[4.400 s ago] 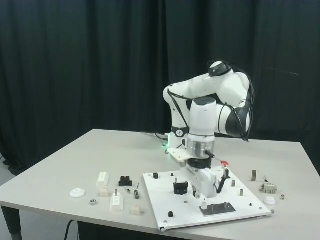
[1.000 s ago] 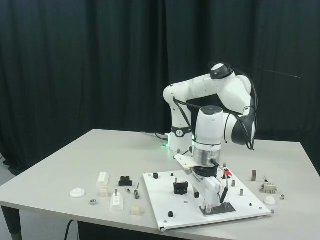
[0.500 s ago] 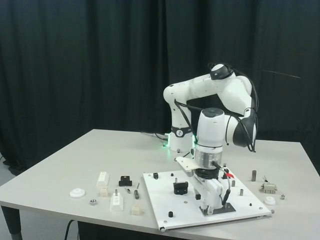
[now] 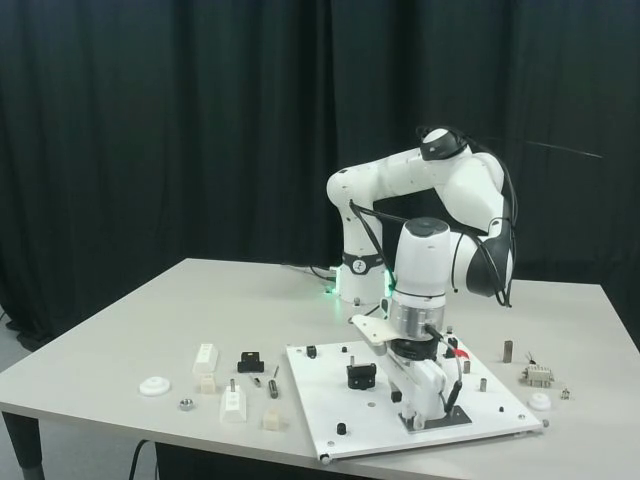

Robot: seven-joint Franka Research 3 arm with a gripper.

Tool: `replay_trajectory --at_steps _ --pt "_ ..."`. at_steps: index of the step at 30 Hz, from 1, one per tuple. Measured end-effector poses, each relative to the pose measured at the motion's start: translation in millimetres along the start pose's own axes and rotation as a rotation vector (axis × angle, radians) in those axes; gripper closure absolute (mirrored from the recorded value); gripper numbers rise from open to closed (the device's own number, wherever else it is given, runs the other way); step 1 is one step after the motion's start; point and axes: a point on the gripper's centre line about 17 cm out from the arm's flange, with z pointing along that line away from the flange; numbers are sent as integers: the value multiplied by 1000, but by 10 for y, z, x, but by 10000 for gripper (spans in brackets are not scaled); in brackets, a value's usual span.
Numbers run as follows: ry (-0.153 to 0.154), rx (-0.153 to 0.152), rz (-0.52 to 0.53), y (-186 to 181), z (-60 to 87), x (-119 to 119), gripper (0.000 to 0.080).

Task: Remove small gear.

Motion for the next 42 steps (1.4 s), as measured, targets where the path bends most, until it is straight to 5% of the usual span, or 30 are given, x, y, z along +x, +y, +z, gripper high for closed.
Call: replay_trajectory --at_steps 3,4,5,6,10,11,18,19,42 --pt "1 -2 -2 8 10 3 3" --pt "1 -3 -1 10 14 2 96" --pt "1 -4 -2 12 19 0 96" --pt "0 -5 -2 15 25 -4 236" --pt "-6 -7 -3 21 57 -35 236" --pt "-8 -8 -2 22 66 -45 394" --pt "-18 11 10 -34 77 -85 394" --pt "-18 11 11 -34 78 -85 590" --pt "-23 13 9 -38 31 -75 597"
